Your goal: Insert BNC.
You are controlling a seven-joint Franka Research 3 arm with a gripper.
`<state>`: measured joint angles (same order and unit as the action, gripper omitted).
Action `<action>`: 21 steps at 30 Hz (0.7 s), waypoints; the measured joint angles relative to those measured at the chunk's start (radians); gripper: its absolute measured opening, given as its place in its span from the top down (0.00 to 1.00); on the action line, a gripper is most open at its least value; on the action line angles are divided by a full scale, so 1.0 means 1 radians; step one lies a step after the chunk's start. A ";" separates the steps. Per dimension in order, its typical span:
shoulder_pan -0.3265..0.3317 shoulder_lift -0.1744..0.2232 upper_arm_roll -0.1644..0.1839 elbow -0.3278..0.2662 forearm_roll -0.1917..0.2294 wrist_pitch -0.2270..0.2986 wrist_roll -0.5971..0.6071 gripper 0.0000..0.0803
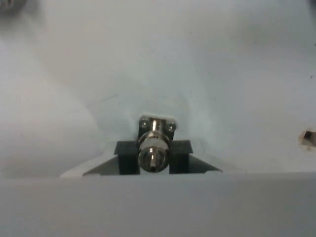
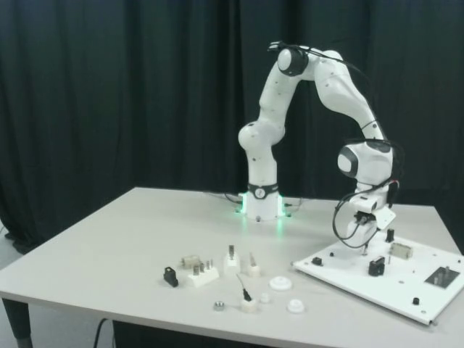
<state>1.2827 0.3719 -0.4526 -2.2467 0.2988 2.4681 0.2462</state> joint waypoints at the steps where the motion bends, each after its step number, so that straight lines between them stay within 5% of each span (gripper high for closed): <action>1: 0.000 0.000 0.000 0.000 0.000 0.000 0.000 0.84; 21: 0.002 0.008 0.000 0.002 0.003 0.004 0.001 0.84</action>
<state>1.2846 0.3797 -0.4527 -2.2446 0.3018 2.4722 0.2467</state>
